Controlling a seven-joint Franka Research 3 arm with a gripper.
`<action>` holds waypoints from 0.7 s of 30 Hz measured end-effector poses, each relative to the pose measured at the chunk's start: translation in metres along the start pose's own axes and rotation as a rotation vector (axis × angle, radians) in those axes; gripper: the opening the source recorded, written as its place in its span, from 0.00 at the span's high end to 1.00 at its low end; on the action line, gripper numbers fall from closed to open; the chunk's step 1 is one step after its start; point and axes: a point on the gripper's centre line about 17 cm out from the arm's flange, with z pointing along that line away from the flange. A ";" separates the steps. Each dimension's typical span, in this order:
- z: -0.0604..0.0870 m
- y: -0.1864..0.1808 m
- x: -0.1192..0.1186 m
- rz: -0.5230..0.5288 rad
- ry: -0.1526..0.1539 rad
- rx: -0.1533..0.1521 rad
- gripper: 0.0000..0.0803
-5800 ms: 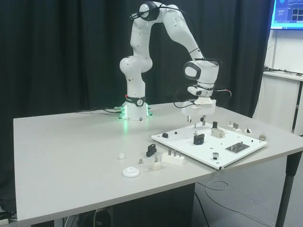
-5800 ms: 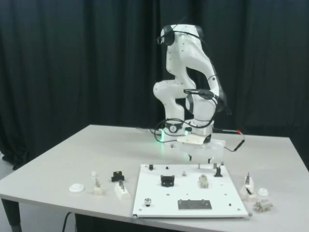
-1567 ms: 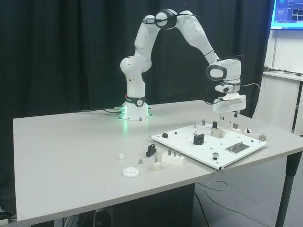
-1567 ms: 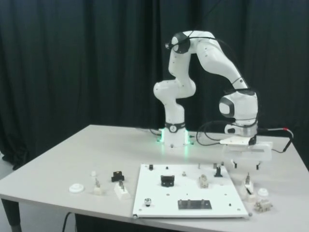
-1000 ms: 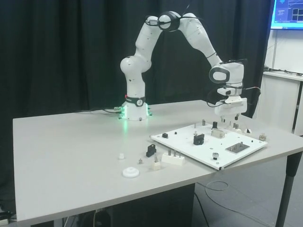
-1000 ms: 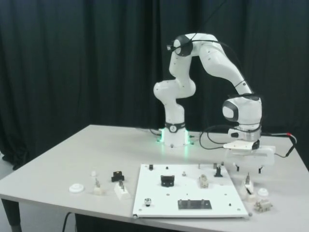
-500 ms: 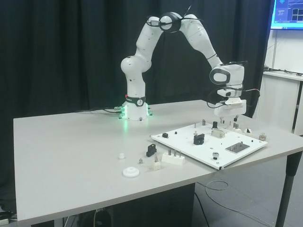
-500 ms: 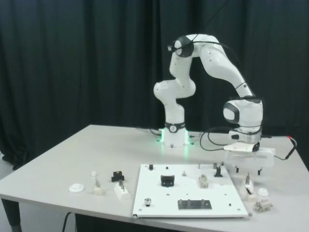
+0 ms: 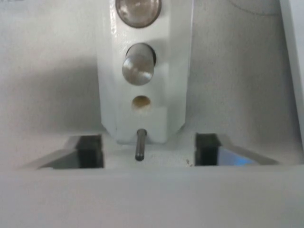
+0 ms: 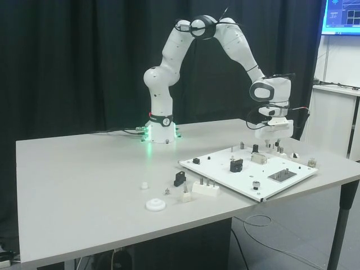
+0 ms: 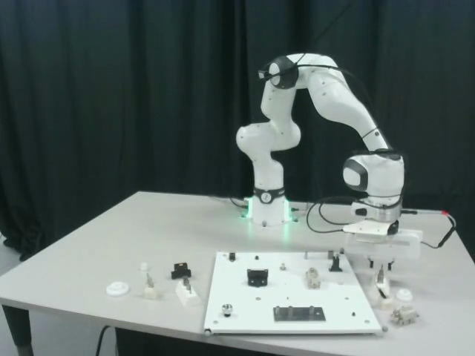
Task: Pick round peg 1.
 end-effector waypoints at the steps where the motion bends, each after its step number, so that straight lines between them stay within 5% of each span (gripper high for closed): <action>1: 0.000 0.000 0.001 0.000 0.000 0.000 0.32; 2: 0.000 0.000 0.001 0.001 0.001 0.000 0.55; 10: -0.001 0.000 0.003 0.003 0.003 0.000 0.55; 11: -0.001 0.000 0.003 0.003 0.003 0.000 0.93; 21: -0.003 -0.002 0.005 0.004 0.005 0.002 0.98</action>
